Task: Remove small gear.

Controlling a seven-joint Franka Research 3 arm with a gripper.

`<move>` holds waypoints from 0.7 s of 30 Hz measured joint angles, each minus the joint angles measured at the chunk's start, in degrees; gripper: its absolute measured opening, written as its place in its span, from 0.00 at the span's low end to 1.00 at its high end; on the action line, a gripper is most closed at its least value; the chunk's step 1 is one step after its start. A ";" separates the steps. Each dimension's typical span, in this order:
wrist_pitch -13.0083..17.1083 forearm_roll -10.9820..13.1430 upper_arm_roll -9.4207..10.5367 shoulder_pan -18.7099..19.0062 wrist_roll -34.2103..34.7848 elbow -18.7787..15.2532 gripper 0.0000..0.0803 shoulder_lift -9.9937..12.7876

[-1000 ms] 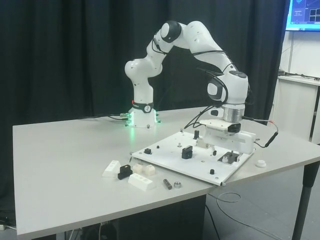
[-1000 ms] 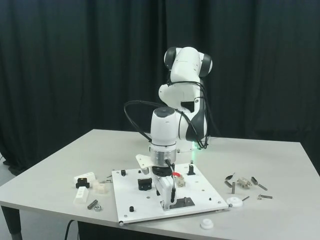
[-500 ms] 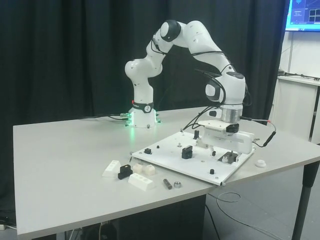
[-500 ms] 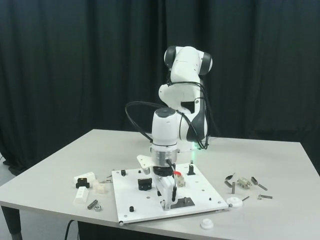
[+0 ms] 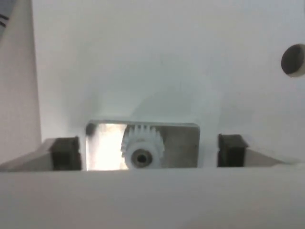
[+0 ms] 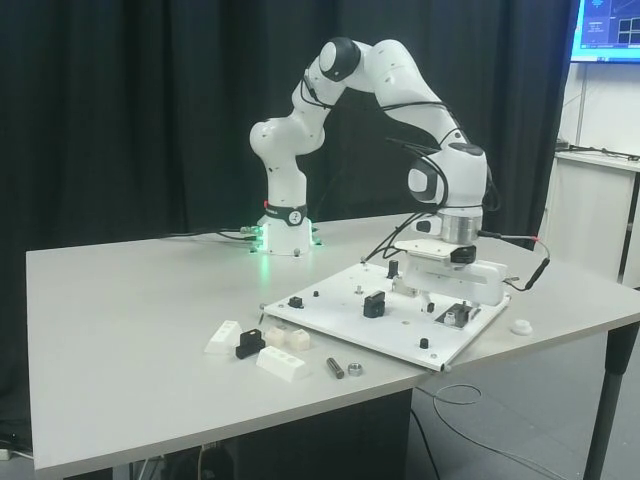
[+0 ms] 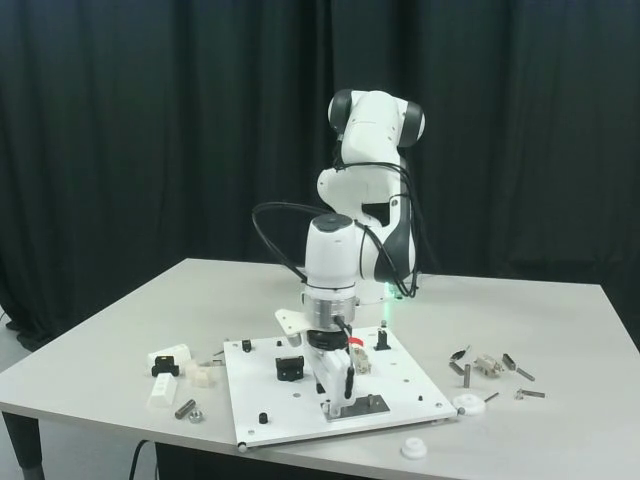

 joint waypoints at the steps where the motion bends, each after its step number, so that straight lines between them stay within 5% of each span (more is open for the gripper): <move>1: 0.00 -0.06 -0.02 -0.01 0.00 0.00 0.84 0.00; 11: 0.00 -1.31 -0.03 -0.02 0.00 -0.07 0.84 0.00; 12: 0.06 -1.31 0.01 -0.02 0.00 -0.06 0.37 0.00; 16: 1.11 -1.32 0.33 -0.02 0.00 -0.05 0.37 0.08; 17: 1.11 -1.31 0.33 -0.04 0.00 -0.05 0.17 0.09; 21: 1.13 -1.30 0.35 -0.05 0.00 -0.05 0.17 0.09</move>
